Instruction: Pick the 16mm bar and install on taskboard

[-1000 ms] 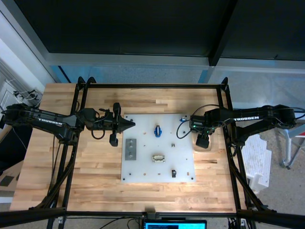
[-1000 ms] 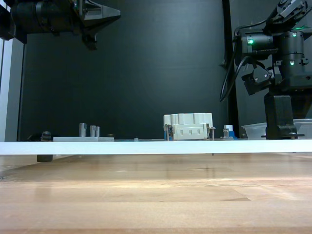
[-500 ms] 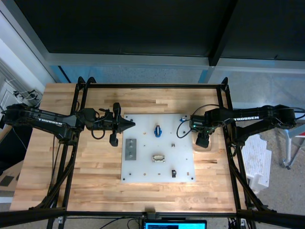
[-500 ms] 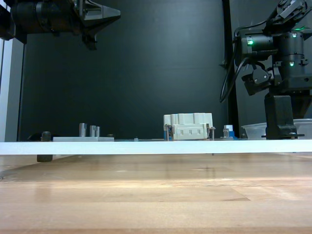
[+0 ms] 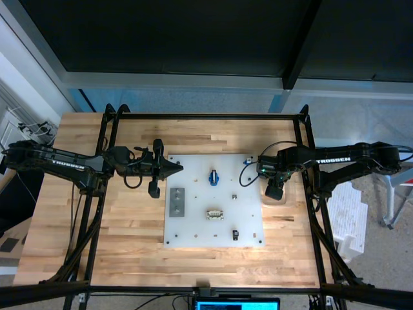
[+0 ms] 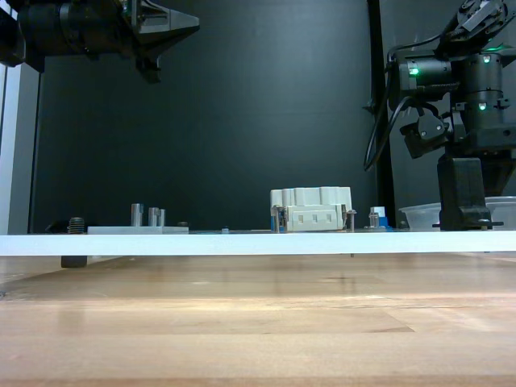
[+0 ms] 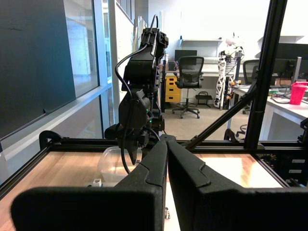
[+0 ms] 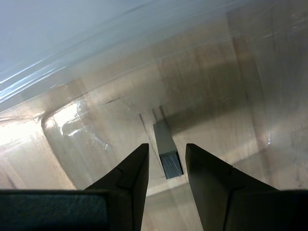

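Sink the right gripper (image 8: 166, 146), poised inside the clear tray (image 8: 96, 110) beside the taskboard (image 5: 193, 226) with fingers parted slightly wider than the 16mm bar (image 8: 168, 156) lying between them and gripping nothing, low enough to catch the bar's long sides. Centre, then close squarely to avoid twisting it. Leave the left gripper (image 7: 167, 144) parked high over the taskboard's left edge, fingers pressed together, empty.

Wood plank table (image 5: 129, 239) sits inside a black frame (image 5: 206, 117). A dark panel (image 5: 168, 32) stands behind it, with a grey floor strip (image 5: 193, 100) at its foot. The low view shows a black backdrop (image 6: 266, 105). A lit screen (image 5: 237, 303) sits at the table's near edge. The left wrist view shows a bright office beyond: glass panes (image 7: 82, 53), office chair (image 7: 190, 67), yellow drawer unit (image 7: 172, 89), white desk (image 7: 288, 107) with a pink container (image 7: 298, 92), tan floor (image 7: 202, 122).
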